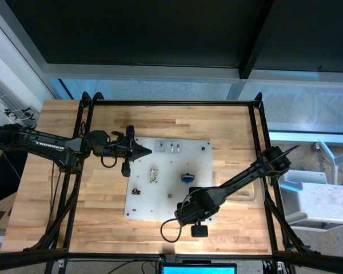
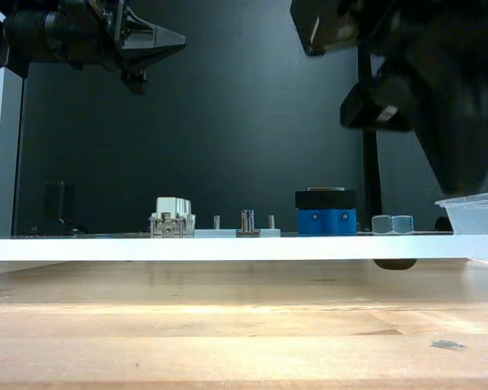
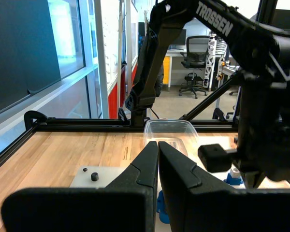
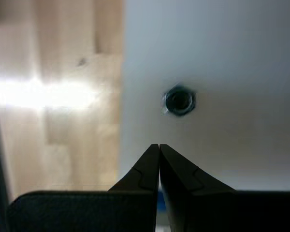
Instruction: Pick the M12 fastener and fasten on the M12 threads
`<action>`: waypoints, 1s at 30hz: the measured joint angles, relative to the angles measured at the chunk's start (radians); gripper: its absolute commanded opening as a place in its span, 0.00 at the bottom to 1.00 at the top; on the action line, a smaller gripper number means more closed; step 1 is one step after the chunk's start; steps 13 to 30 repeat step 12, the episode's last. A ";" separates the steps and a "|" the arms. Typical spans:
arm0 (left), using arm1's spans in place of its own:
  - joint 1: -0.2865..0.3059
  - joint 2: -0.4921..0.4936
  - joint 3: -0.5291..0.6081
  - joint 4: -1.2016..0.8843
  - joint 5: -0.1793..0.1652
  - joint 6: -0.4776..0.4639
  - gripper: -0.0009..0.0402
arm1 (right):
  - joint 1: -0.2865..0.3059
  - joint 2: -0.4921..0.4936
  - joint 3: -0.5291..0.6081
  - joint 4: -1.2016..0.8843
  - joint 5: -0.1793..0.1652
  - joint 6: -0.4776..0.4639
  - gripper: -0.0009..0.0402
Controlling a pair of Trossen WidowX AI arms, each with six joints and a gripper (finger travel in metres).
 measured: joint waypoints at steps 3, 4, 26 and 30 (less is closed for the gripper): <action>0.000 0.000 0.000 0.000 0.000 0.000 0.02 | -0.003 -0.010 0.000 -0.014 0.004 0.000 0.02; 0.000 0.000 0.000 0.000 0.000 0.000 0.02 | -0.003 -0.010 0.000 -0.014 0.006 0.000 0.02; 0.000 0.000 0.000 0.000 0.000 0.000 0.02 | -0.002 -0.013 0.000 -0.011 0.224 0.020 0.02; 0.000 0.000 0.000 0.000 0.000 0.000 0.02 | -0.002 -0.013 0.000 -0.011 0.224 0.020 0.02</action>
